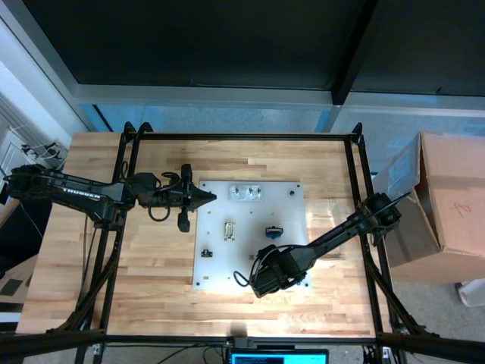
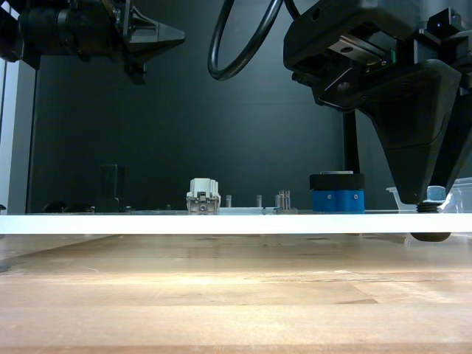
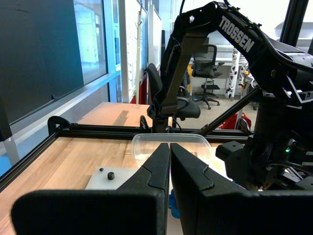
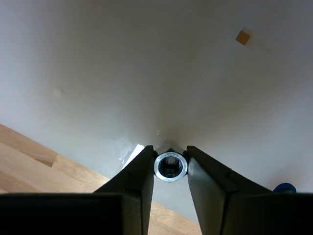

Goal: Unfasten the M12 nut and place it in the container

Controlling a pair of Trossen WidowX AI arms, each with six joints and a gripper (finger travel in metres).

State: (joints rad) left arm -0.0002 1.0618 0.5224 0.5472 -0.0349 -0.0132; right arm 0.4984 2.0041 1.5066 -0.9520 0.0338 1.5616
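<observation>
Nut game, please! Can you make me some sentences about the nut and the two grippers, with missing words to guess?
1. The right gripper is shut on the ____ nut.
2. The nut sits on its black stud, near the ____ board's near right edge.
3. The left gripper hangs up high by that board's left edge, fingers ____.
Missing words: silver; white; shut.

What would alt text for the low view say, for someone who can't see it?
The right tool reaches down to the near right edge of the white board, closed on a small silver nut atop a black ribbed stud. The left tool hangs shut, high above the board's left side.
</observation>
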